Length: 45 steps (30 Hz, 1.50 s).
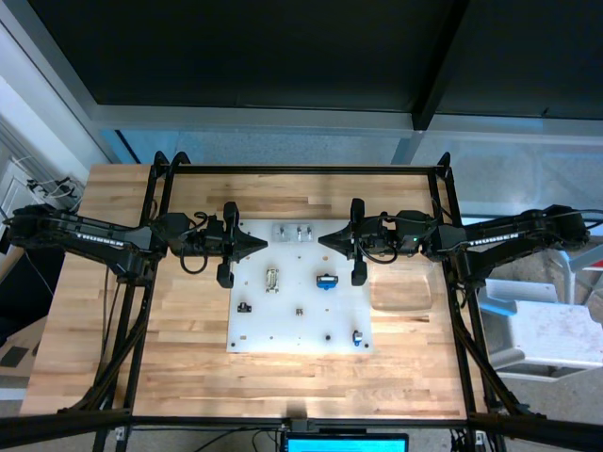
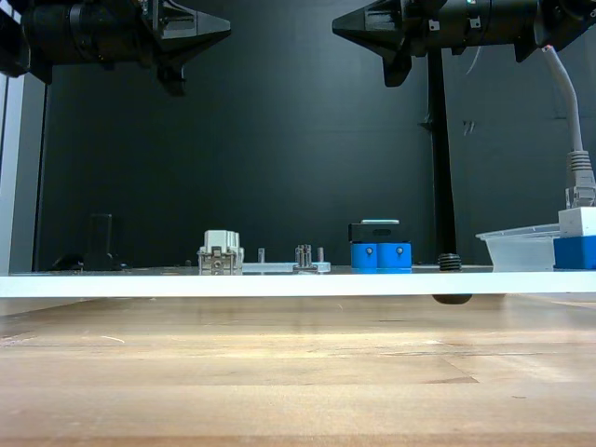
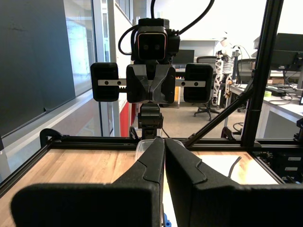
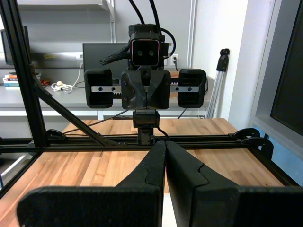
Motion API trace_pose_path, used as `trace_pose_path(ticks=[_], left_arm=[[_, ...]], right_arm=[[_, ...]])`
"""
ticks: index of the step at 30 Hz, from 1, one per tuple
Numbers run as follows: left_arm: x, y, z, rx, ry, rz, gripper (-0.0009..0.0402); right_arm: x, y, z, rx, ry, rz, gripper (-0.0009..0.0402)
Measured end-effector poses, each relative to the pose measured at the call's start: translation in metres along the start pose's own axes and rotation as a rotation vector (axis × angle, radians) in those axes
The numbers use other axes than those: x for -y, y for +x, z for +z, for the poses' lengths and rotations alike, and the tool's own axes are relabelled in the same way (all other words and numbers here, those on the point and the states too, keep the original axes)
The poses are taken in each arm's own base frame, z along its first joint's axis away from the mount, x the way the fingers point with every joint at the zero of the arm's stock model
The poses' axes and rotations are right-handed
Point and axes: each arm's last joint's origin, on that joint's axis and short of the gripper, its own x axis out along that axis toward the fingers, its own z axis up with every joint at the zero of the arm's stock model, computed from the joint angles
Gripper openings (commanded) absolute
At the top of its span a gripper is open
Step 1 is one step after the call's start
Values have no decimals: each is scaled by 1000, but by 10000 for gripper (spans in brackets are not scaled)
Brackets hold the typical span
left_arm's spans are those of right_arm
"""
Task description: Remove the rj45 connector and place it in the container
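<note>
Pale butcher-block wood tops the table (image 1: 141, 330), boxed in by a black metal frame (image 1: 301, 170), with office desks beyond. Each arm reads TROSSEN in white. The left gripper (image 1: 262, 243) and right gripper (image 1: 323, 240) hang nose to nose over the white board's (image 1: 283, 330) far edge, fingers pressed together. The network plug (image 1: 358, 335) sits socketed at the board's near right corner, and the clear tray (image 1: 400, 292) lies just right of the board.

Seen from above, the rj45 connector (image 1: 359, 336) is too small to tell apart from its blue socket. At table height, the container (image 2: 515, 250) is partly hidden behind a blue block (image 2: 575, 252) that the frame's edge crops. The left gripper (image 2: 226, 31) and right gripper (image 2: 337, 28), high over the board, are clipped along the top.
</note>
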Motion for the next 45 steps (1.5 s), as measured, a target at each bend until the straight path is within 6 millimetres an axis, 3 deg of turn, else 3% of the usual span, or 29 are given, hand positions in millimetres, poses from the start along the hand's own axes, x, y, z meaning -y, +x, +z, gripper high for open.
trace_pose_path(ticks=[21, 34, 45], left_arm=[[0, 0, 0, -1, 0, 0, 0], [0, 0, 0, -1, 0, 0, 0], [0, 0, 0, 0, 0, 0, 0]], right_arm=[[0, 0, -1, -9, 39, 0, 0], [-4, -2, 8, -445, 6, 1, 0], [-19, -14, 11, -659, -13, 50, 0]])
